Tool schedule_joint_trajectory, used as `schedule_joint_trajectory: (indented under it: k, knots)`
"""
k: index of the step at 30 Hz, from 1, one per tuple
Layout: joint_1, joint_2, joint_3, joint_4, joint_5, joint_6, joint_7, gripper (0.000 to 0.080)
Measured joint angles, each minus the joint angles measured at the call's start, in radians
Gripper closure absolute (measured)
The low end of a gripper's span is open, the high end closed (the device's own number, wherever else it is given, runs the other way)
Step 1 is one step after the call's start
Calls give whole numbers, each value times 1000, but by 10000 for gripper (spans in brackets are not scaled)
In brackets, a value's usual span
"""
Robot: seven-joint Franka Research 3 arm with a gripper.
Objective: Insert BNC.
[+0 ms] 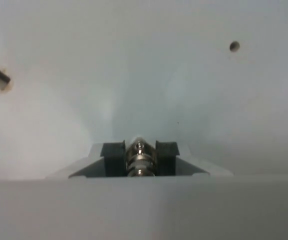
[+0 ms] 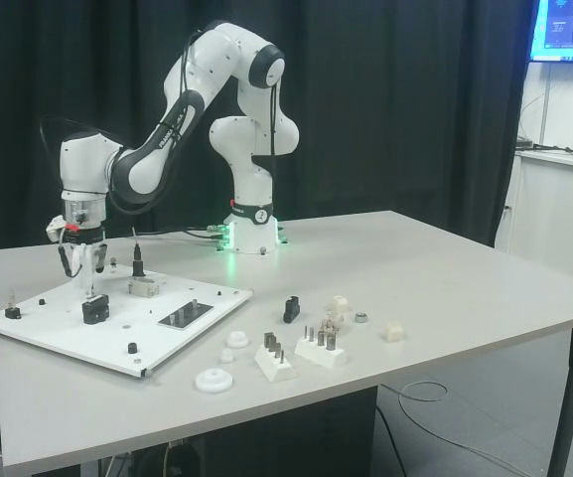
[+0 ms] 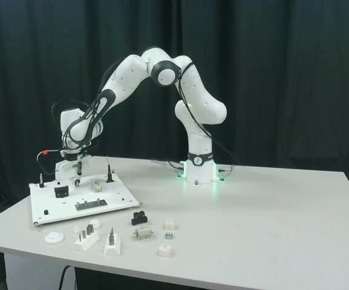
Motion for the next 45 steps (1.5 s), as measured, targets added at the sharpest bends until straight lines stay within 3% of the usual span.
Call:
schedule_joint_trajectory:
  k: [45]
  knots:
    - [3, 0, -6, -4, -2, -2, 473, 678]
